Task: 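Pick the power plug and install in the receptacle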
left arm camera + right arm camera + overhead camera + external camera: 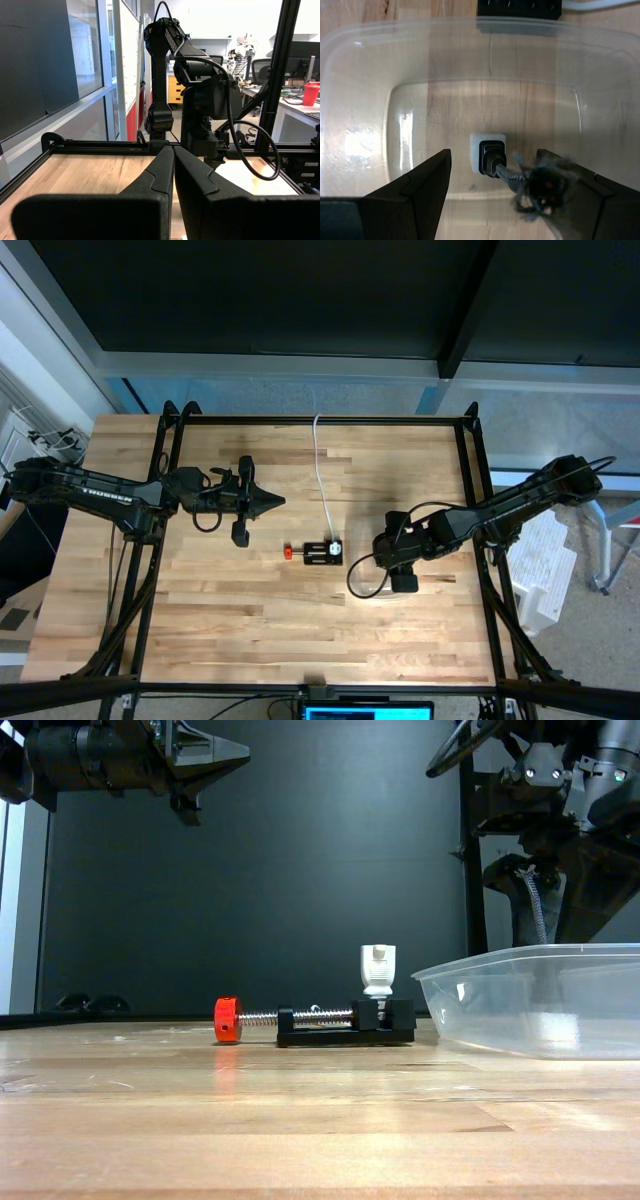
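Observation:
The power plug (487,152), a small whitish block with a dark face and a short dark cord stub, lies on the floor of a clear plastic tray (355,100). My right gripper (492,190) hangs open above the tray, one finger on either side of the plug and not touching it; in the high view it (392,565) is right of the receptacle. The receptacle (336,549), a white socket block (378,970), stands upright in a black clamp (345,1023) with an orange-red knob (227,1020). My left gripper (270,502) hovers shut, high at the left (215,762).
A thin white cable (322,470) runs from the receptacle to the table's far edge. The clear tray (540,1005) sits just right of the clamp. A black frame (320,420) borders the wooden board. A black cable loop (355,585) hangs by the right arm.

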Available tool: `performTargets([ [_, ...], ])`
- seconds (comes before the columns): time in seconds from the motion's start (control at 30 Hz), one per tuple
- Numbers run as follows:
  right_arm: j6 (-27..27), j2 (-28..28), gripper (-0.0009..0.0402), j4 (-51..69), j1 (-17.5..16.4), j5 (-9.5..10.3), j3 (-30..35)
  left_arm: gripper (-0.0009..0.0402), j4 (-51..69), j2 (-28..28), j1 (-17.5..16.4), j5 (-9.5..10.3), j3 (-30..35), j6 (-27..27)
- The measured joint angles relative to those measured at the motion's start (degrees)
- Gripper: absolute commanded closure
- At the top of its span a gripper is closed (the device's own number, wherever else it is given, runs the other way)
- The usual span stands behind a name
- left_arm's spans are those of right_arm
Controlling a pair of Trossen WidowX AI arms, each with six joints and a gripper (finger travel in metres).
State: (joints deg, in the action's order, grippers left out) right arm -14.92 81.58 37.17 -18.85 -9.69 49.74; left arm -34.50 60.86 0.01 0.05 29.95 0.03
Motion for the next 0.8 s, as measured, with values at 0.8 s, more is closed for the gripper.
performTargets([
  [0.8, 0.2, 0.0, 0.021, -5.6, -0.3, -1.25, -4.5, 0.0393, 0.0, 0.0, 0.0, 0.0, 0.0, 0.0],
])
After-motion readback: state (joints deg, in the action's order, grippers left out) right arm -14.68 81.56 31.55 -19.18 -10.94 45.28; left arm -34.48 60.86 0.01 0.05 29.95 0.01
